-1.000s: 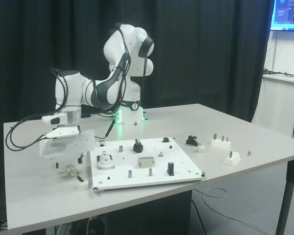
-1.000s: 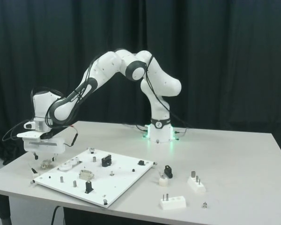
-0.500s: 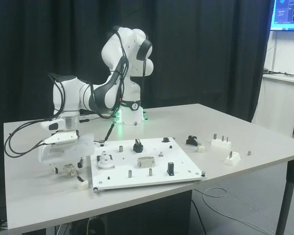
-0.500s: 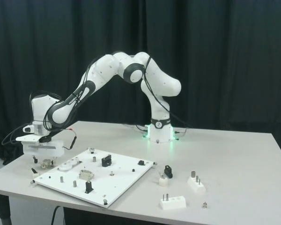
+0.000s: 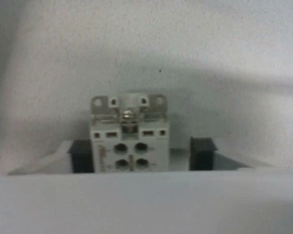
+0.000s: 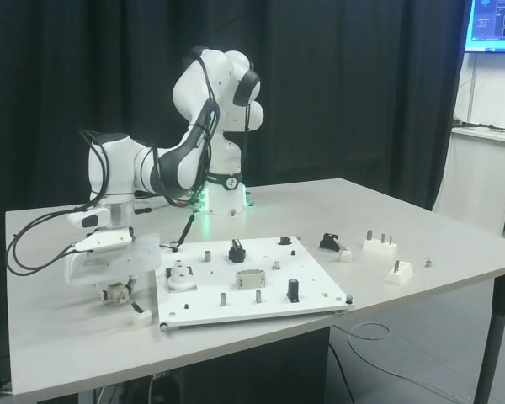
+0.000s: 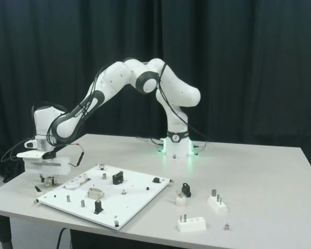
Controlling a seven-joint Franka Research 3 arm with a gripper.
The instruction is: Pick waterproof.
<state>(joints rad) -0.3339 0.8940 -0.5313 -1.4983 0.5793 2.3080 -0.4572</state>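
The waterproof connector (image 5: 129,144) is a small white block with a metal bracket on top and several round holes in its face. It rests on the grey table (image 6: 59,337) just left of the white board (image 6: 311,269). My gripper (image 5: 141,155) is open and lowered around it. One black fingertip (image 5: 81,156) touches its side, and the other stands a little apart. From the first room view the connector (image 6: 115,295) shows under the hand, and the second room view has the connector (image 7: 50,180) there too.
The white board (image 7: 135,205) carries several small pegs and black and metal parts. A small white cube (image 6: 141,317) lies close by the connector. Right of the board sit a black part (image 6: 328,241) and white peg blocks (image 6: 379,246). The arm's cable hangs at the table's left edge.
My hand has come down and shifted slightly left, so the fingers now straddle the connector on the table. The connector itself has not moved.
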